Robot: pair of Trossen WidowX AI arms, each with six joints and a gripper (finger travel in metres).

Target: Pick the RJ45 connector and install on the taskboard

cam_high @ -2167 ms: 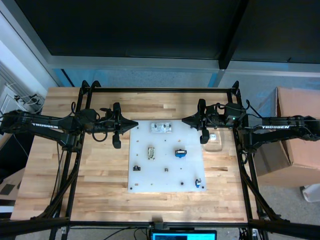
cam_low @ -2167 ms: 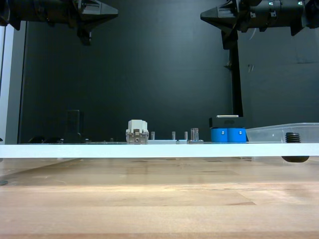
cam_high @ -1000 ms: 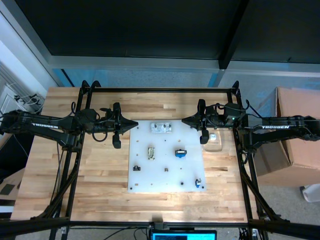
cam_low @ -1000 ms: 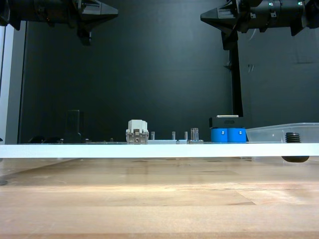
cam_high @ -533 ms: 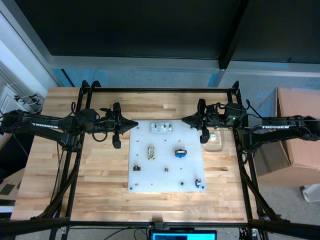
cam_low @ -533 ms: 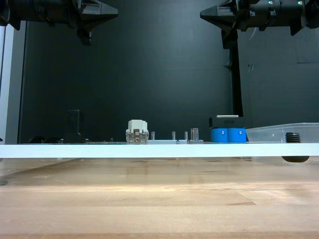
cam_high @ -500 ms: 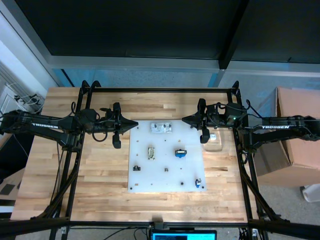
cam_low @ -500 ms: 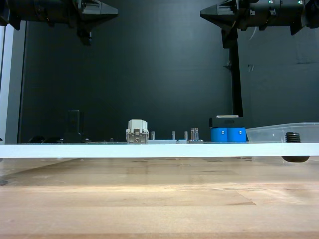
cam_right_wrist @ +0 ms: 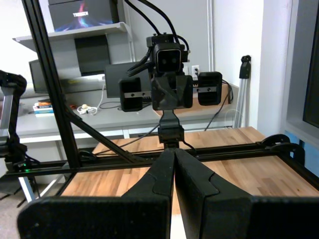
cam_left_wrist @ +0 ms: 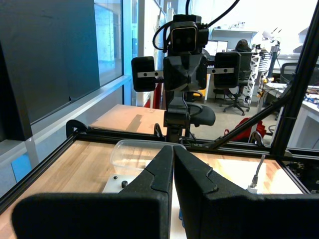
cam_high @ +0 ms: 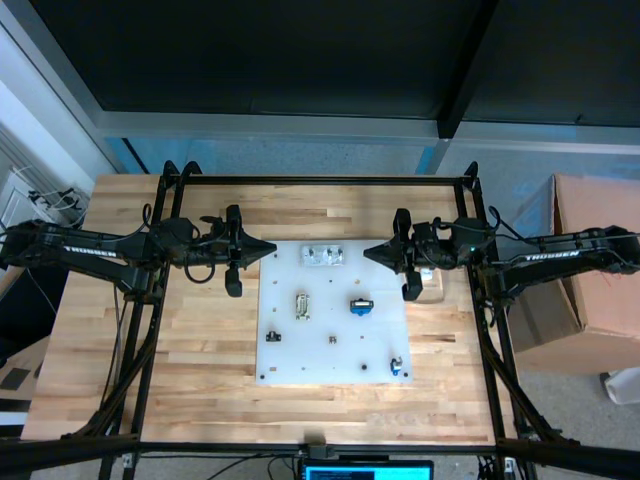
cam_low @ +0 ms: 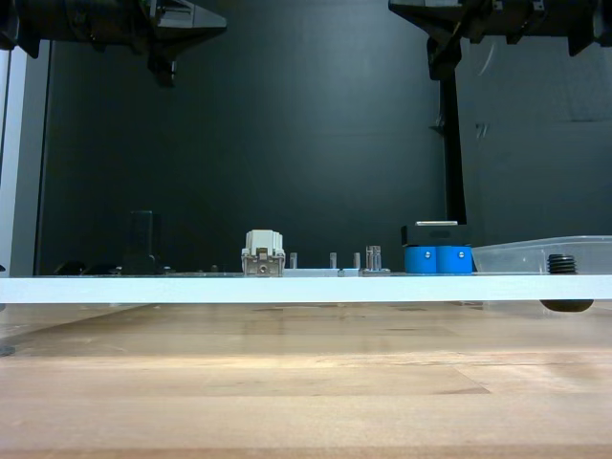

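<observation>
Yours: two black arms (cam_high: pixel 90 252), white TROSSEN lettering, looped cables; left claw (cam_high: pixel 270 250), right claw (cam_high: pixel 368 252) at inner ends, black wedge fingers (cam_left_wrist: pixel 154 184).

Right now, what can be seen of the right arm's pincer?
The right pincer is black, its two wedge-shaped fingers shut to a point on nothing. It is held level, high above the far right part of the white board, pointing at the left pincer, likewise shut and empty over the board's left edge. It touches nothing; the clear tray lies beneath its arm.
</observation>
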